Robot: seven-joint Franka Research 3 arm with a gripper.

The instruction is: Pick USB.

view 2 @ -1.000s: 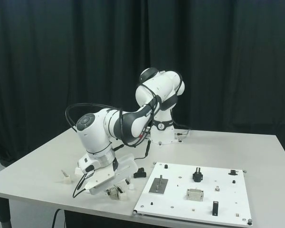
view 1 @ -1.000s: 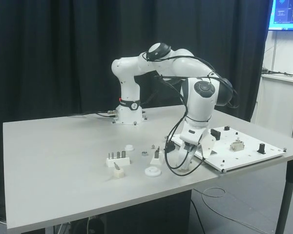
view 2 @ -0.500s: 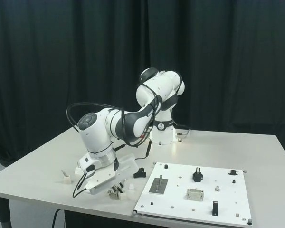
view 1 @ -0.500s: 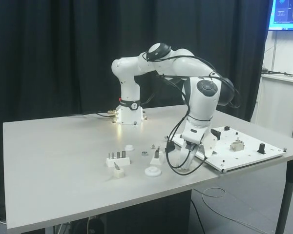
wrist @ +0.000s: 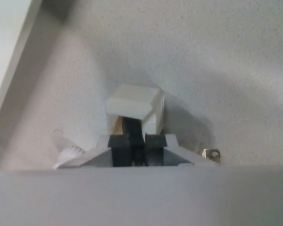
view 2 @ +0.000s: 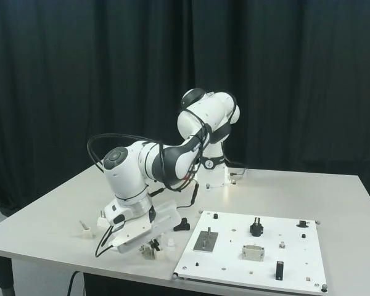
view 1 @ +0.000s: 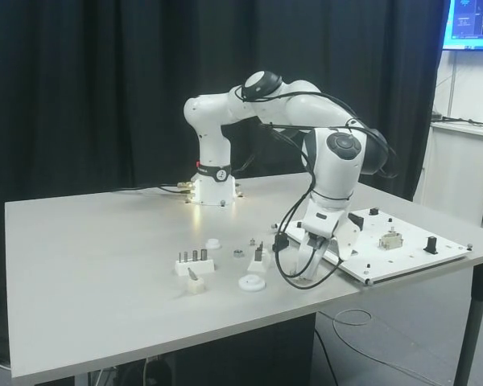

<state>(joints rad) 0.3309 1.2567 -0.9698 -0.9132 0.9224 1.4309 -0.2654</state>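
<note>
The grey surface (view 1: 88,265) carries the white arm (view 1: 290,96), which is bolted at its far side and bends forward and down toward the near edge. Just beside the arm's lowered wrist lies a white board (view 2: 259,253) with several small fixtures standing on it, among them a black clip (view 2: 256,227) and a grey block (view 2: 253,252). A black cable (view 2: 102,145) loops from the forearm down to the wrist. The claw (view 1: 304,259) hangs low over the surface, just beside the board's edge, tilted rather than straight down. In the wrist view the claw (wrist: 136,143) has its two black fingertips (wrist: 119,143) drawn close together, pinching a thin black piece, the USB (wrist: 131,127), which stands in a white block holder (wrist: 134,108) resting on the surface. The fingertips meet the plug just above the holder. Further along the surface, well apart from the claw, sit small parts: a white rack of pegs (view 1: 194,260), a white toothed disc (view 1: 251,282), a white ring (view 1: 213,242) and a small white stand (view 1: 196,282). A small metal nut (wrist: 210,153) lies near the holder.
</note>
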